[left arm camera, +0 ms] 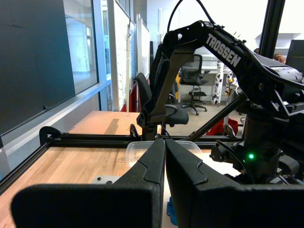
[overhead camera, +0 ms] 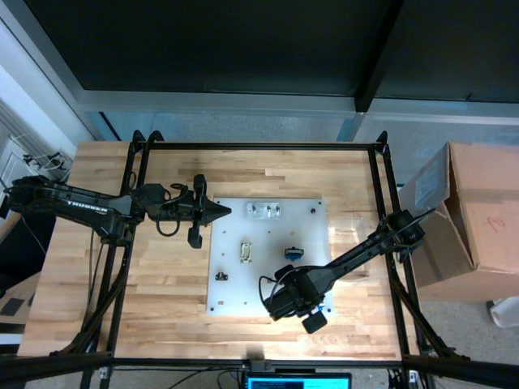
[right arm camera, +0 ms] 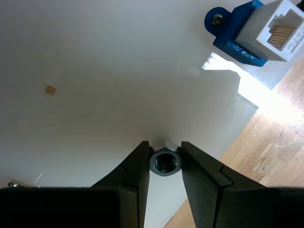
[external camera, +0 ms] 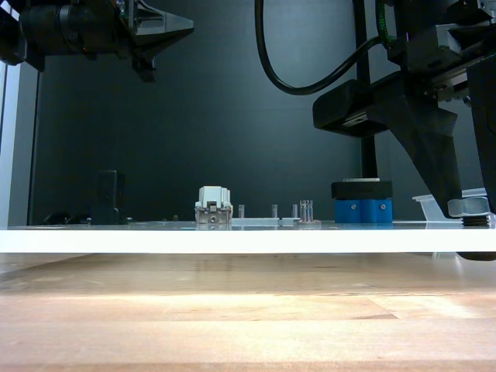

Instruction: Pick the M12 nut and place it on its threads and fasten

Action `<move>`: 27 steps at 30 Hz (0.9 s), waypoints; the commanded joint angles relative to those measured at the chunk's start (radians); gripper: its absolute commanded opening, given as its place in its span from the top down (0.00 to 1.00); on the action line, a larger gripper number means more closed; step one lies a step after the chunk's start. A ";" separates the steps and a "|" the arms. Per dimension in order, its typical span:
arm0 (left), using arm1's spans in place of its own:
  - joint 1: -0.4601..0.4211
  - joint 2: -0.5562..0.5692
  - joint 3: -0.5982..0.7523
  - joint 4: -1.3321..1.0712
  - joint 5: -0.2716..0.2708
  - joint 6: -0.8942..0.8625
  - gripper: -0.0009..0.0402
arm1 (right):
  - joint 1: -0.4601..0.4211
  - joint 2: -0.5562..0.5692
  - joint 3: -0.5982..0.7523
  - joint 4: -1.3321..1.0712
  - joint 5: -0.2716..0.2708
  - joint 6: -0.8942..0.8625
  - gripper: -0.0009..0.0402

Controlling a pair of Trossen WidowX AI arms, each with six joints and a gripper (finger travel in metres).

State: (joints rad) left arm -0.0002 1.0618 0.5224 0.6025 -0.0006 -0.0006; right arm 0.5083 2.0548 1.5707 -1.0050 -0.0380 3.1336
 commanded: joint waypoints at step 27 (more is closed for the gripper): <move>0.000 0.000 0.000 0.000 0.000 0.000 0.98 | 0.002 -0.120 0.000 -0.140 0.047 -0.447 0.44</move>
State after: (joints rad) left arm -0.0002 1.0622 0.5228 0.6025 -0.0002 -0.0006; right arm 0.5098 1.9442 1.5700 -1.1149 -0.0143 2.8456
